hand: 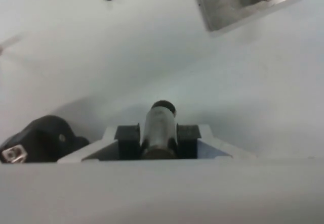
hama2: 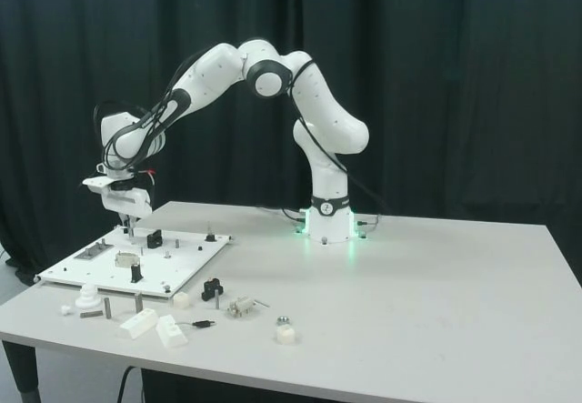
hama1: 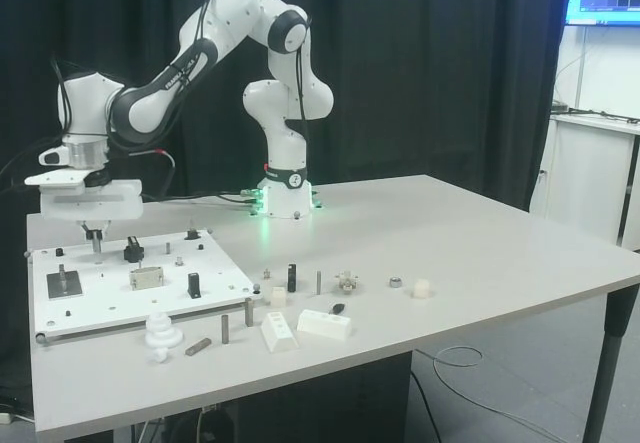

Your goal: Place round peg 4.

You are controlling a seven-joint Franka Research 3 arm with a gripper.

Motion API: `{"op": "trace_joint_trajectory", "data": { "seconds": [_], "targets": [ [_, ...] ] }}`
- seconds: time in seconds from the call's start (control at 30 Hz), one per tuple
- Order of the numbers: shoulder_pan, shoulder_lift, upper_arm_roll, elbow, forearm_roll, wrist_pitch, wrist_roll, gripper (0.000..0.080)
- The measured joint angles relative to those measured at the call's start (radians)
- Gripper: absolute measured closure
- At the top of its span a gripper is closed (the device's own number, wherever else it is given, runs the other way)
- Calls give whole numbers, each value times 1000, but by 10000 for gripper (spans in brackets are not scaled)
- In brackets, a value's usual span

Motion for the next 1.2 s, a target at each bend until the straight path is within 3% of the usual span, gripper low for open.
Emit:
{"op": "trace_joint_trajectory", "data": {
  "seconds": [0.37, 1.2],
  "targets": [
    [0, -27, -3, 0, -14, -19, 8, 652],
    [1, -31, -5, 0, -14, -25, 15, 652]
  ]
}}
